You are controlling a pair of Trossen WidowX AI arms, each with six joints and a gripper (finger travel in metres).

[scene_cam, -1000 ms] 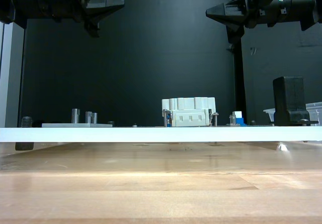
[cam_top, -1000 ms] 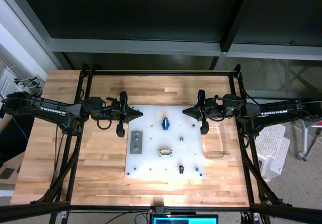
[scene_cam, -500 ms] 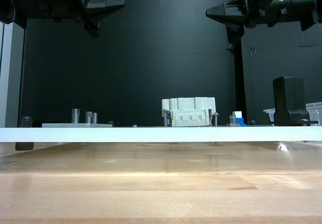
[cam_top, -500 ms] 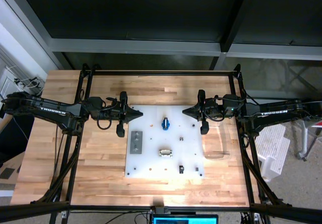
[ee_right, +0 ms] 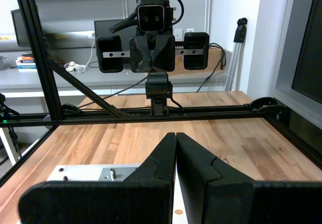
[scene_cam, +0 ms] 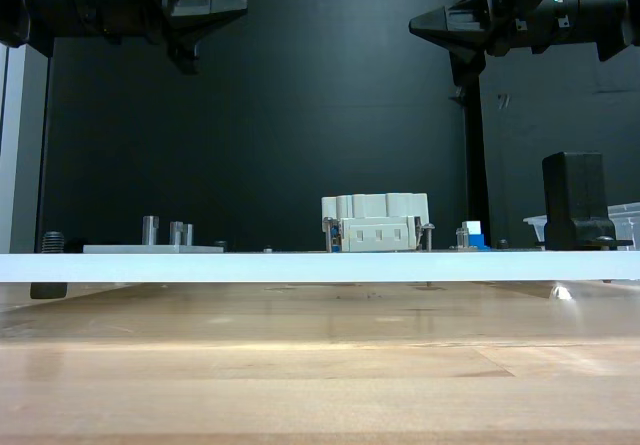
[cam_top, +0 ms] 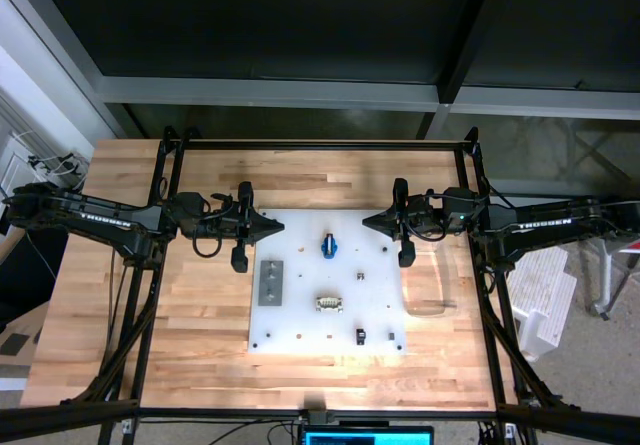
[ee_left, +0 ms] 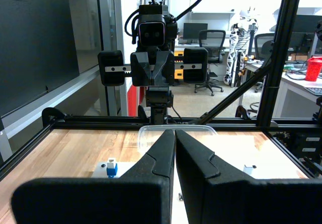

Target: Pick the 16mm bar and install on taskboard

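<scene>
The wooden table [cam_top: 150,345] carries the white taskboard [cam_top: 300,320] at its middle, raised slightly on small dark feet [scene_cam: 45,290]. A clear tray [cam_top: 430,311] lies just beside the board's right edge. Above the board's far corners hang the left gripper [cam_top: 280,227] and right gripper [cam_top: 365,221], both with fingers together.

A wooden butcher-block table [cam_top: 190,355] is standing in the middle of the room, and a black metal frame [cam_top: 320,146] is running along its edges. A black backdrop [scene_cam: 330,95] is rising behind the far edge, under grey beams [cam_top: 270,92]. A grey floor [cam_top: 590,375] is showing past the right edge. Beyond that edge, office chairs [ee_left: 211,39] and monitors [ee_left: 195,30] are standing in bright light. Beyond the left edge, a white wall [ee_right: 236,7] and a grey bench [ee_right: 25,79] are showing beside a dark window [ee_right: 308,38].
</scene>
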